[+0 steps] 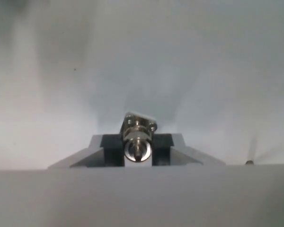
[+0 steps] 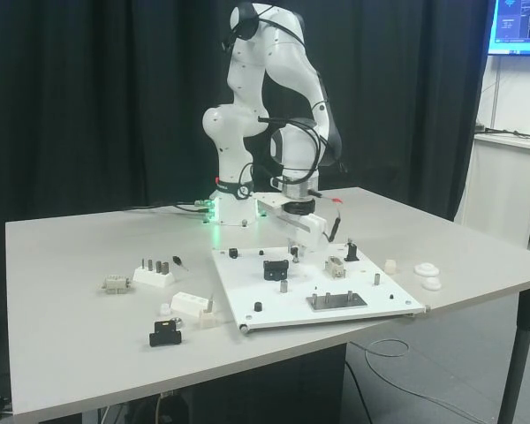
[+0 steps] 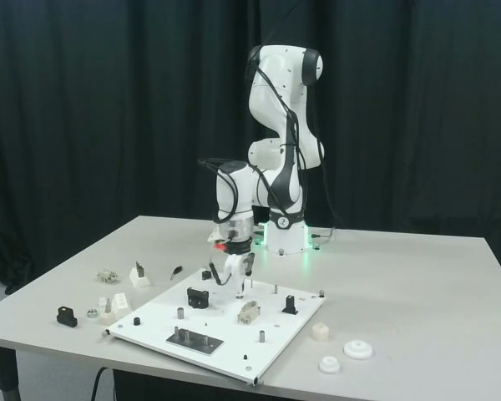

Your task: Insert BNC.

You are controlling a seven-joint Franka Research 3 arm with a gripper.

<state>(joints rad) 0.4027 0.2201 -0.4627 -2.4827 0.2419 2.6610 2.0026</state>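
looking down past the wrist, you see the gripper (image 1: 137,158) clamped on the bnc connector (image 1: 138,139), the two black fingers (image 1: 112,150) pressed against its sides with no gap showing, so the hand is closed around the part and carrying it. the connector's round barrel faces the wrist camera and its small square flange sits on the far end, beyond the fingertips. below the held connector there is only the plain white board (image 1: 189,71); you cannot make out any socket or fixture directly under it in that view, and the lower part of the wrist picture is cut off by the grey body of the hand itself. from the first room view, the gripper (image 2: 295,253) hangs just above the white board (image 2: 247,300), near its rear edge, with a black block (image 2: 275,268) just beside it and a small metal fixture (image 2: 334,265) near on the other side. from the second room view the gripper (image 3: 240,286) looks tilted, and the connector between its fingers is too small to tell apart; whether it touches the board is not clear.
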